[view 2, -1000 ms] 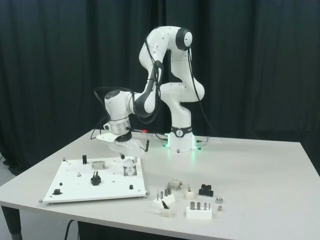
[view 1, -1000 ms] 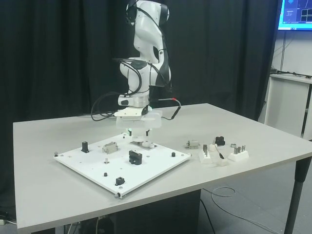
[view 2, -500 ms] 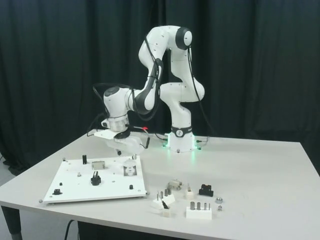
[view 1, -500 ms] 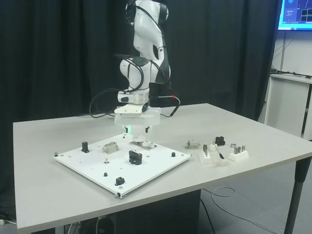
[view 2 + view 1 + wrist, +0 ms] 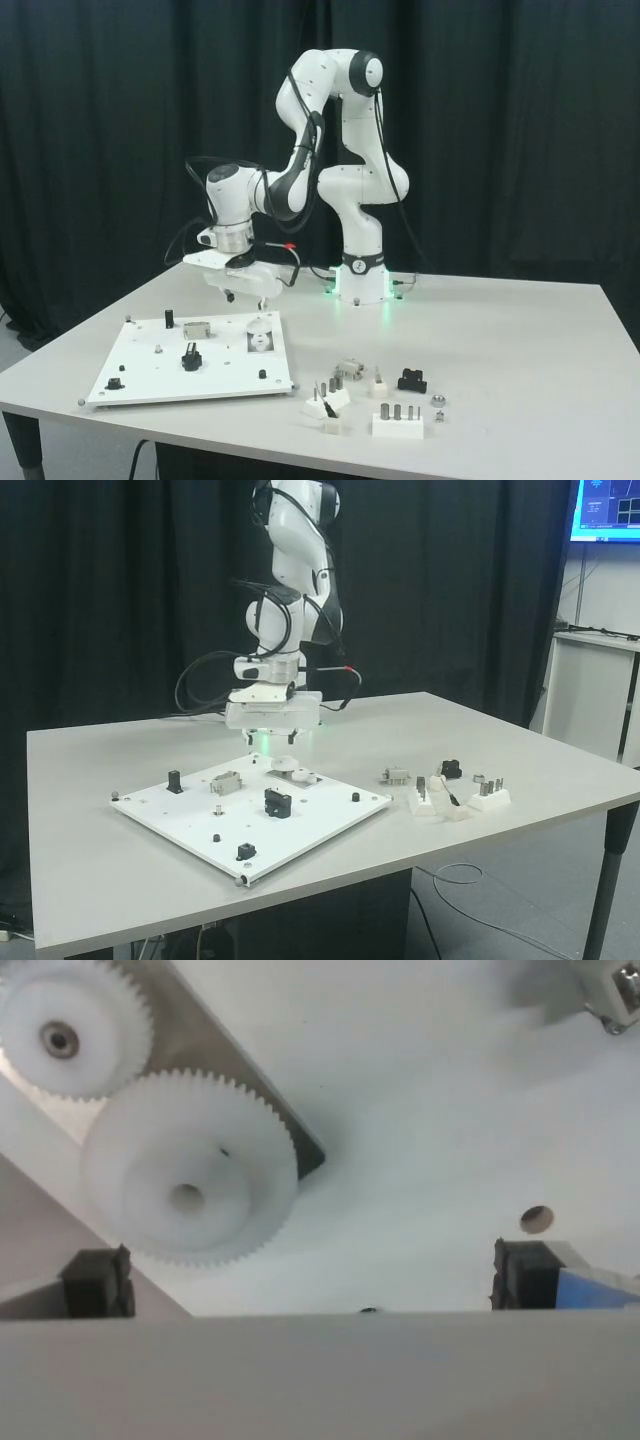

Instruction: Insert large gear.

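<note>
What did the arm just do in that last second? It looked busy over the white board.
The gripper has lifted up and away from the large gear, leaving it seated on the white board meshed against the smaller gear. The board and the loose parts on the grey table stayed put.

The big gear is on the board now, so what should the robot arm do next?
Probably keep lifting away. The big gear already sits on the white board, its teeth meeting the small gear. The gripper is open, empty and above them, so nothing seems left to push.
</note>
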Robot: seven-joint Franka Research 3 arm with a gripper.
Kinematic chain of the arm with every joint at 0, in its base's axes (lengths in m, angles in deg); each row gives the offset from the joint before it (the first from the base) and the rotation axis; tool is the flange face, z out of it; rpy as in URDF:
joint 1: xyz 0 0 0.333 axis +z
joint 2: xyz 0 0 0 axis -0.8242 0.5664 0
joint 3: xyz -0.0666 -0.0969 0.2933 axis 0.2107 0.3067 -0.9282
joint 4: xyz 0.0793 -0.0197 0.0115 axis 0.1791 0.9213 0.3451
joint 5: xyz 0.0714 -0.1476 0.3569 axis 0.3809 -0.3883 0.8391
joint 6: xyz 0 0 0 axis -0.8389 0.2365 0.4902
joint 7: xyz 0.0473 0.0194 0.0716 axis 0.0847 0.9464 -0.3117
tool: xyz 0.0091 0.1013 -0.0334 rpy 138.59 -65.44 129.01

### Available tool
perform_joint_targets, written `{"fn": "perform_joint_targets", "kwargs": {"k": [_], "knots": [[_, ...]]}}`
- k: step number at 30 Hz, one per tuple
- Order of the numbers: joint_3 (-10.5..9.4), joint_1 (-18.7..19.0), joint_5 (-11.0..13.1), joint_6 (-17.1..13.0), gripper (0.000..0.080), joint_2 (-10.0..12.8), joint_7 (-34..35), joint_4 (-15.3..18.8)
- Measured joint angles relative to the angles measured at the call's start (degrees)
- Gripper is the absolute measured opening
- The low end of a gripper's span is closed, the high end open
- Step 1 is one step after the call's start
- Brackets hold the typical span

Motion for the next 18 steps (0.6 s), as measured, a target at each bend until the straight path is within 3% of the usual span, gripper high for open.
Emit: {"fn": "perform_joint_targets", "kwargs": {"k": [18], "knots": [[1.62,-0.07,0.22,-6.89,0.0800,-0.24,-1.59,3.64]]}}
